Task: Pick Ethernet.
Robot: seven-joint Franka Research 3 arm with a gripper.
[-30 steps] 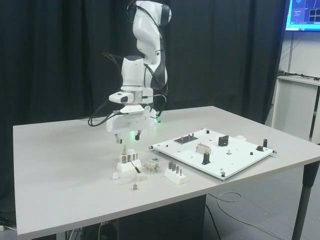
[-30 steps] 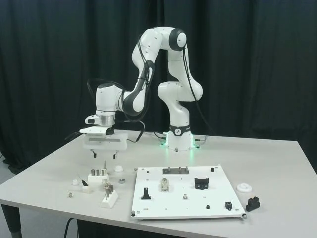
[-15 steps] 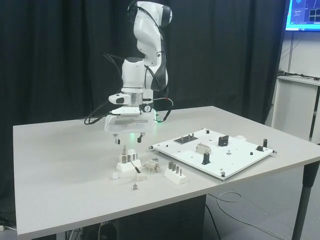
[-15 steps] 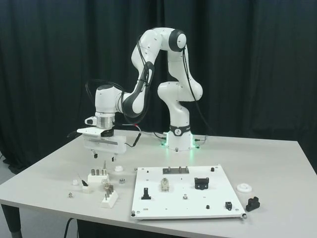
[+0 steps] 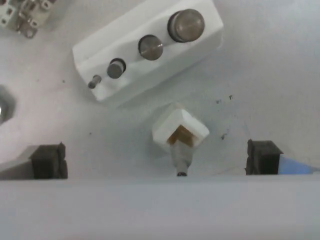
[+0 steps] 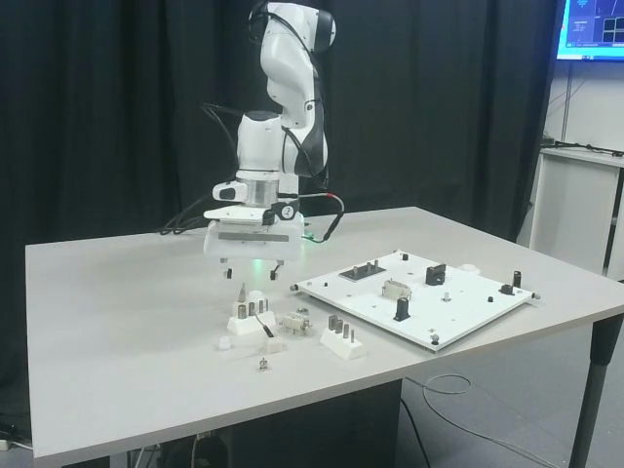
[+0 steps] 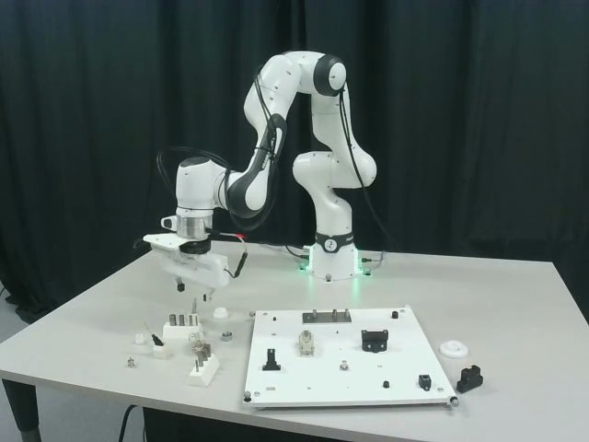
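White holder block [image 5: 148, 53] with grey pegs [image 5: 186, 22]; white plug housing [image 5: 179, 129] between black fingertips [image 5: 48, 161]; grey table [image 6: 117, 292].

Grey table [image 6: 117, 322]: white board [image 6: 468, 297], peg blocks [image 6: 343, 341], small parts, arm base [image 7: 333, 262].

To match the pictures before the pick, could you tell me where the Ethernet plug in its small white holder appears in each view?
Wrist view: Ethernet plug mid-picture, beside the white peg block.
First room view: Ethernet plug near the table's front edge, just in front of the peg block.
Second room view: Ethernet plug just left of the peg block.
Shared landmark: the peg block.
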